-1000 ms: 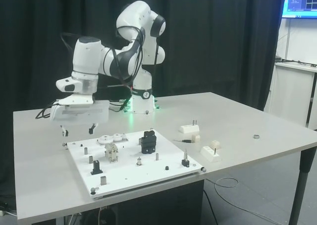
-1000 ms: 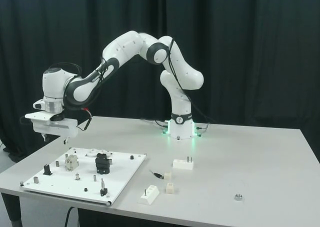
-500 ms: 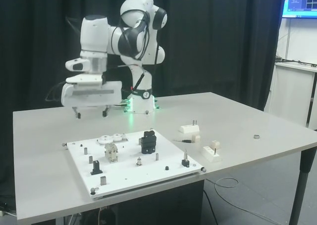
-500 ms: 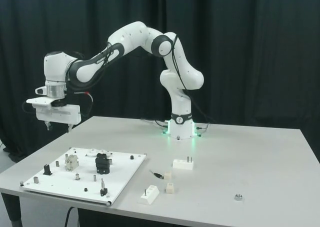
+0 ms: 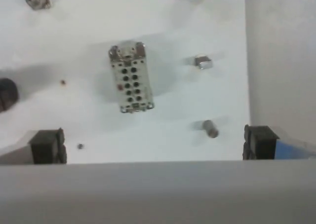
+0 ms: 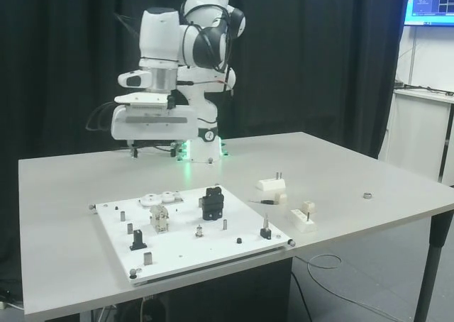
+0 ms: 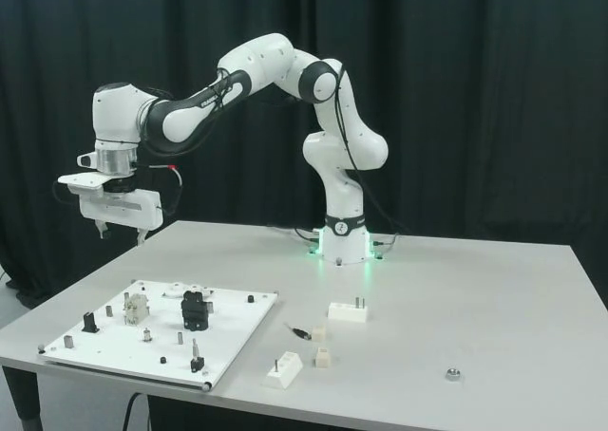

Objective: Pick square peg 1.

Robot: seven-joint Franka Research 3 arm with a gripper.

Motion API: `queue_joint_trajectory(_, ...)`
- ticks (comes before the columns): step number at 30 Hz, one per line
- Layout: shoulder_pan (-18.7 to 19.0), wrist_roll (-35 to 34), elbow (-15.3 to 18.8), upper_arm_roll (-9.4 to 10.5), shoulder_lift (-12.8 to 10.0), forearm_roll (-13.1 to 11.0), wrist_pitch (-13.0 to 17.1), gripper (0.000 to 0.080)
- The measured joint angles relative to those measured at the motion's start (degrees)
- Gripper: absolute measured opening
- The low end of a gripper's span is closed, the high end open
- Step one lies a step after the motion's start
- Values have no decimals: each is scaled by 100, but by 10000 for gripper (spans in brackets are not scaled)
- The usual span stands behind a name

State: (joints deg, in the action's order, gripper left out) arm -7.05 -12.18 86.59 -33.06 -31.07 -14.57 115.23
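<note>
The arm [image 7: 256, 65] reaches out from its base with the wrist turned straight down, holding the tool [image 6: 152, 150] high above the far edge of the white board [image 6: 186, 231] on the worktop [image 6: 340, 173]. Its fingers [image 5: 258, 142] stand wide apart, gripping nothing. Since the earlier frames the tool has risen and swung inward toward the base. Small pegs [image 5: 203, 62] stand on the board near the connector [image 5: 129, 77]; which one is square peg 1 cannot be told.
</note>
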Motion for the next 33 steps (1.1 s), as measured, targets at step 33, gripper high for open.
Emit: queue_joint_trajectory(33, 1540, -4240, -51, -1, 134, 97, -640, 800)
